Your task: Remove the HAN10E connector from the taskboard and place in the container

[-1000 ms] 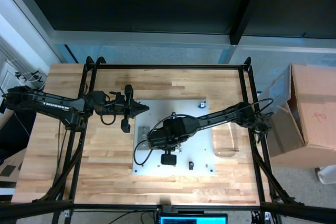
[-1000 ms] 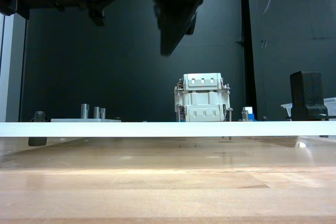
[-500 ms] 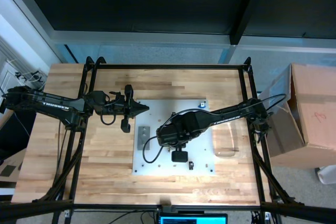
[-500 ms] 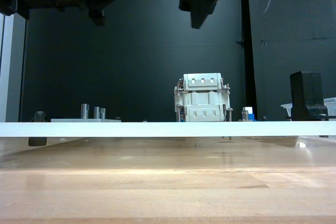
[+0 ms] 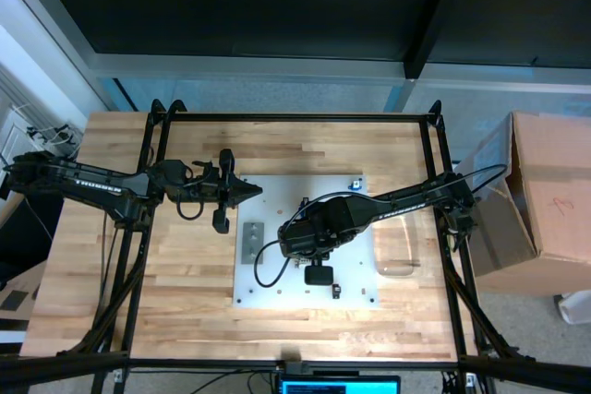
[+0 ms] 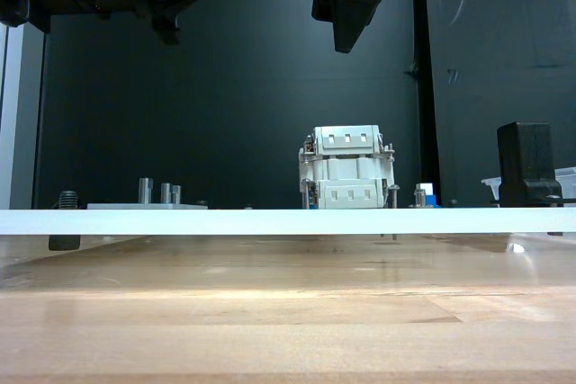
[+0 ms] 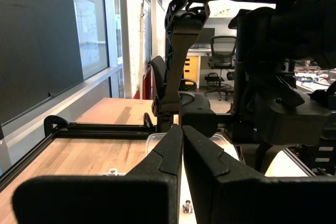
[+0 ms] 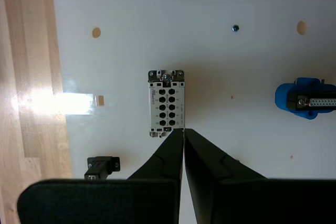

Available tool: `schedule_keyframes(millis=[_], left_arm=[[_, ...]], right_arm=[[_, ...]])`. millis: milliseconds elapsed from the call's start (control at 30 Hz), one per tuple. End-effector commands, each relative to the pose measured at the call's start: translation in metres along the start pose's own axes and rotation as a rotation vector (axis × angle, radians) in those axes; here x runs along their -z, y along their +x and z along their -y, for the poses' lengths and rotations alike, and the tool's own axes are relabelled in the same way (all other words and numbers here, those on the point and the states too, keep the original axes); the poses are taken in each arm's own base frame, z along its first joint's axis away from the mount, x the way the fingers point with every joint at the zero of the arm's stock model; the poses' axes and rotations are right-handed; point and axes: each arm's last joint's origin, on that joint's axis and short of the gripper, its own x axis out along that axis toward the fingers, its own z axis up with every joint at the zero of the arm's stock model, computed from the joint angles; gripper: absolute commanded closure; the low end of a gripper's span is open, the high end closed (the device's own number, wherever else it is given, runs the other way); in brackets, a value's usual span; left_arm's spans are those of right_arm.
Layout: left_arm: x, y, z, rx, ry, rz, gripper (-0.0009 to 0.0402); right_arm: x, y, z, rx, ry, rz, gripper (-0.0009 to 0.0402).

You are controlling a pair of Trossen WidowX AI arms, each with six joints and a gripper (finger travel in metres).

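Observation:
The HAN10E connector (image 6: 346,168) is a pale grey block standing upright in its seat on the white taskboard (image 6: 225,220). From above, its pin face (image 8: 166,103) shows two rows of holes. My right gripper (image 8: 184,130) hangs well above it, shut and empty, its tips (image 6: 349,40) just right of the connector's top. In the high view the right gripper (image 5: 300,244) covers the connector. My left gripper (image 5: 254,189) hovers shut and empty over the board's left edge (image 7: 182,128). The clear container (image 5: 402,248) lies right of the board.
On the board are a grey metal block (image 5: 251,239), a blue connector (image 8: 304,98), a small black connector (image 8: 102,166) and a tall black part (image 6: 526,168). A cardboard box (image 5: 545,200) stands beyond the table's right edge.
My right gripper has swung right across the board, from left of the connector to above it. The connector stays in its seat, and the left arm has not moved.

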Motion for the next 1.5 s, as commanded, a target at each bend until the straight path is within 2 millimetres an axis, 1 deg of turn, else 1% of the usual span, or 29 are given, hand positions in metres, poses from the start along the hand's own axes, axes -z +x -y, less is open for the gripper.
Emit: schedule_keyframes(millis=[33, 333, 433, 500, 567, 767, 1133, 1467, 1500], left_arm=[[0.0, 0.0, 0.0, 0.0, 0.0, 0.0, 0.0393], [0.0, 0.0, 0.0, 0.0, 0.0, 0.0, 0.0393], [0.0, 0.0, 0.0, 0.0, 0.0, 0.0, 0.0393], [0.0, 0.0, 0.0, 0.0, 0.0, 0.0, 0.0393], [0.0, 0.0, 0.0, 0.0, 0.0, 0.0, 0.0393], [0.0, 0.0, 0.0, 0.0, 0.0, 0.0, 0.0393], [0.0, 0.0, 0.0, 0.0, 0.0, 0.0, 0.0393], [0.0, 0.0, 0.0, 0.0, 0.0, 0.0, 0.0393], [0.0, 0.0, 0.0, 0.0, 0.0, 0.001, 0.0393]], right_arm=[[0.0, 0.0, -0.001, -0.001, -0.004, -0.002, 0.035], [0.0, 0.002, -0.003, -0.001, -0.005, -0.003, 0.0184], [0.0, 0.003, -0.003, -0.001, -0.005, -0.005, 0.0141], [0.0, 0.004, -0.003, -0.001, -0.005, -0.006, 0.0125], [0.001, 0.005, -0.003, 0.0, -0.006, -0.01, 0.0118], [0.0, 0.013, -0.004, -0.013, -0.004, -0.001, 0.0123], [0.005, 0.044, -0.009, -0.035, 0.013, 0.004, 0.012], [0.011, 0.069, -0.01, -0.039, 0.028, 0.02, 0.0121], [0.011, 0.075, -0.01, -0.036, 0.031, 0.012, 0.0121]])
